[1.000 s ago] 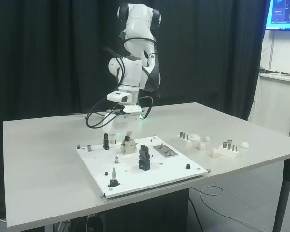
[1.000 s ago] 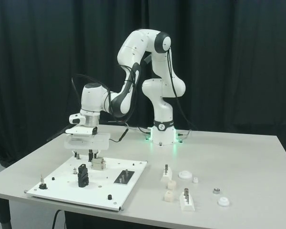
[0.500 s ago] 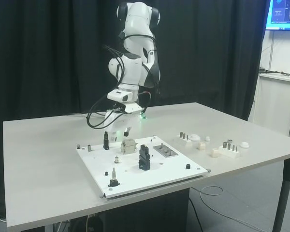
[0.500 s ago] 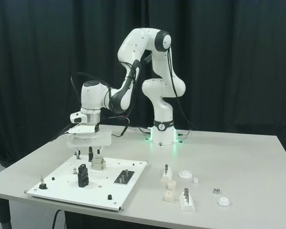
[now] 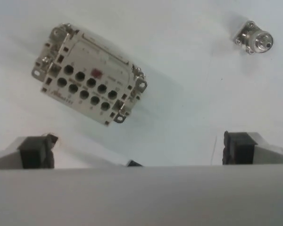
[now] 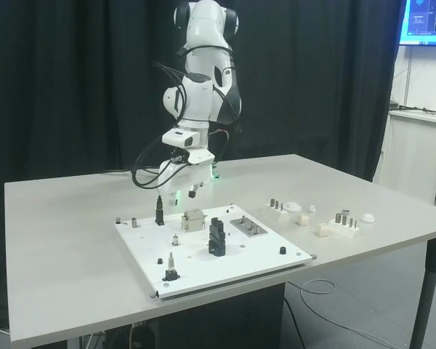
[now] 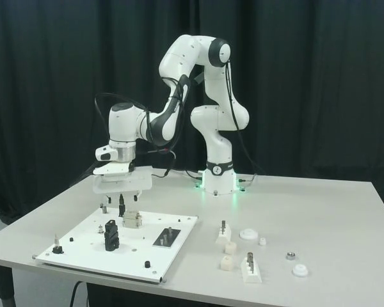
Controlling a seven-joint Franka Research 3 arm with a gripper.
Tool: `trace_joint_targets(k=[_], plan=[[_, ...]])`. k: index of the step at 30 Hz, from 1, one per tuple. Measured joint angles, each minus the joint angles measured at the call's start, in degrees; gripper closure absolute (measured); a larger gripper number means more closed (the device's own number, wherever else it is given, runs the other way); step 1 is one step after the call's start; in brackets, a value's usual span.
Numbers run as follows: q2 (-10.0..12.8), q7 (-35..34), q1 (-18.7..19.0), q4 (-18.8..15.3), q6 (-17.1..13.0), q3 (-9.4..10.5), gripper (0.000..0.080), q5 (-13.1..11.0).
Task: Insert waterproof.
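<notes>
A: Anyone catch what changed? The gripper (image 6: 184, 191) has climbed off the white board (image 6: 240, 254) compared with a second ago. Its fingers (image 5: 238, 147) are spread wide with nothing between them.

B: Yep, and the multi-pin connector (image 5: 89, 88) sits on the board right below. Looks like the waterproof insert is already done and the arm's just retreating.

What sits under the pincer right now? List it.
Under the open, empty pincer: the multi-hole connector on the white board, with a small round fitting nearby. The camera housing covers the board nearest the wrist.
</notes>
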State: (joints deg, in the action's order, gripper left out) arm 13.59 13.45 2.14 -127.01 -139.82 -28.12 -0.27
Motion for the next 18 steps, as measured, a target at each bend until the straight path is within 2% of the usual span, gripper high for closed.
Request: trace_joint_targets(k=[18], plan=[[-0.71, -0.98, 0.0, -0.39, 0.76, -0.09, 0.0003, 0.0]])
